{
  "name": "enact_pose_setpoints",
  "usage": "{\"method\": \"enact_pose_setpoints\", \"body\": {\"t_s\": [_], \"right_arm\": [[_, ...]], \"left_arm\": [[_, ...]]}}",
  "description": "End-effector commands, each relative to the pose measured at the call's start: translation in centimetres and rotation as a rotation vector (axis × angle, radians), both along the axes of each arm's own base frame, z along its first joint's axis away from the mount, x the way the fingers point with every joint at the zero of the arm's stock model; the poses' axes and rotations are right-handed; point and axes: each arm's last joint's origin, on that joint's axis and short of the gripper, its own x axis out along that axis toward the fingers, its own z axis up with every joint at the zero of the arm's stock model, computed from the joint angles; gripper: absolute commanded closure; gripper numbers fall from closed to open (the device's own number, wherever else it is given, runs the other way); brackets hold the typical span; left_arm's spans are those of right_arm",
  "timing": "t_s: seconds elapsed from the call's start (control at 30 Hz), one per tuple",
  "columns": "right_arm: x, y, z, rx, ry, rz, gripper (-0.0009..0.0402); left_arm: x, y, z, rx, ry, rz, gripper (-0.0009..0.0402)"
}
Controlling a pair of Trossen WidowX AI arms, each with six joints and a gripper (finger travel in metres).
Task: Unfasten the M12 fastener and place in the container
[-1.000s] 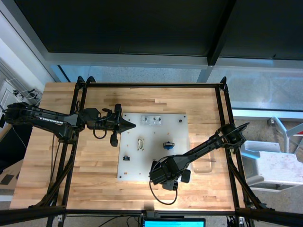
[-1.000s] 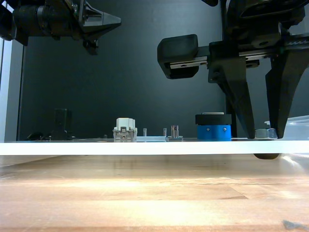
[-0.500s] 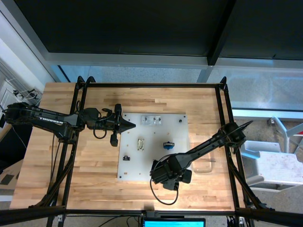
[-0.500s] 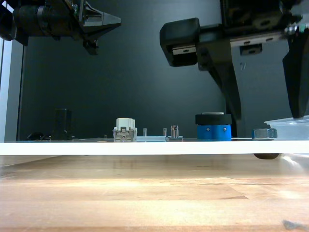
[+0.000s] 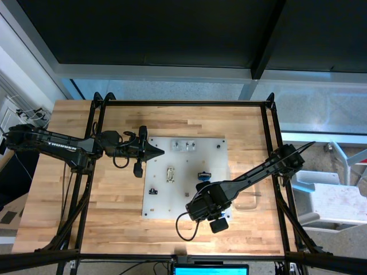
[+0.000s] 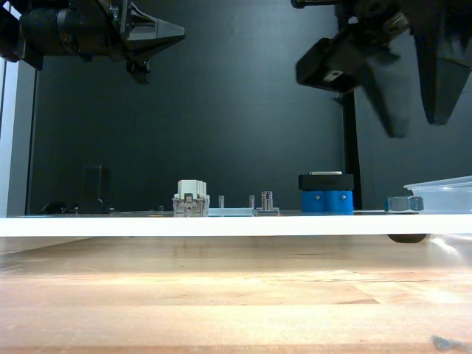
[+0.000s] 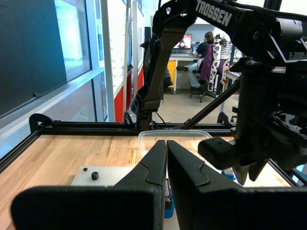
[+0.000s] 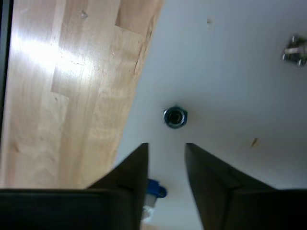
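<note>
Silver nut (image 8: 175,117) — right gripper (image 8: 166,146) above it; left gripper (image 5: 156,152) well apart.

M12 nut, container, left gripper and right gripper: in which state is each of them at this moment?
M12 nut: on the white board, apparently on its stud, not gripped.
container: upright beside the board; no nut seen inside.
right gripper: open, holding nothing, high above the nut.
left gripper: shut, holding nothing, high above the board's left edge.

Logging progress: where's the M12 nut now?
In the low view the M12 nut sits on the white board at right, in front of the container, under the raised right gripper; the left gripper hovers far left.
</note>
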Motion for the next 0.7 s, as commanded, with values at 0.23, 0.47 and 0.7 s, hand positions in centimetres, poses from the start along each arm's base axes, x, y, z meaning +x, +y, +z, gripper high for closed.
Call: {"method": "enact_pose_setpoints", "body": {"t_s": [0.23, 0.47, 0.7], "right_arm": [[0.3, 0.3, -1.5, 0.064, -0.019, -0.227, 0.0395], [0.0, 0.7, -3.5, 0.154, -0.001, -0.286, 0.0394], [-0.2, 0.6, -4.1, 0.144, 0.005, -0.294, 0.0393]], "left_arm": [[0.0, 0.0, 0.0, 0.000, 0.000, 0.000, 0.0393], [0.0, 0.0, 0.0, 0.000, 0.000, 0.000, 0.0393], [0.0, 0.0, 0.0, 0.000, 0.000, 0.000, 0.0393]]}}
